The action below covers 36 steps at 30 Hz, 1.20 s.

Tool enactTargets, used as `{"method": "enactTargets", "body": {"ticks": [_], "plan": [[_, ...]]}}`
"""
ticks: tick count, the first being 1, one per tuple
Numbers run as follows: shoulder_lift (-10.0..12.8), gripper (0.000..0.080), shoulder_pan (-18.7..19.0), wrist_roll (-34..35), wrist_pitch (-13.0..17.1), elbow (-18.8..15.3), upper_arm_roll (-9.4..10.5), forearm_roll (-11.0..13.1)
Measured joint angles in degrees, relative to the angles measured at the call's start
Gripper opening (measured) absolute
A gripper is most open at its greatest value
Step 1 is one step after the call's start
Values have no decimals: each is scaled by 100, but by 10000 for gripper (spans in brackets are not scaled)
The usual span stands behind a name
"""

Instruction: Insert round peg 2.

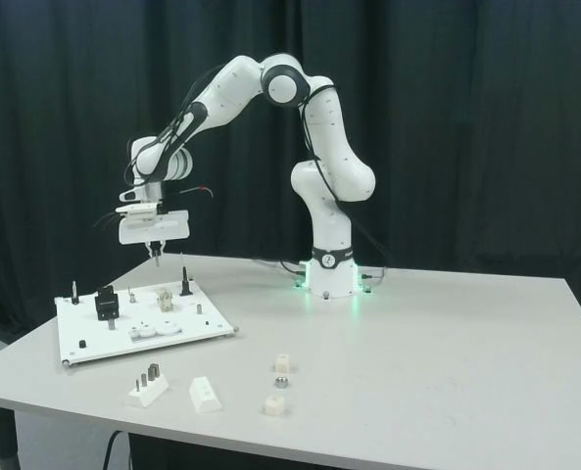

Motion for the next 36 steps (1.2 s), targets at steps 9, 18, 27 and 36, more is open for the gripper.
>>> {"method": "enactTargets", "body": {"ticks": [9, 18, 27, 36], "plan": [[8, 71, 66, 118, 278, -212, 0, 0], [79, 71, 191, 422, 444, -300, 5, 0], [288, 71, 367, 714, 687, -317, 26, 0], [531, 71, 486, 794, 852, -315, 54, 83]]}}
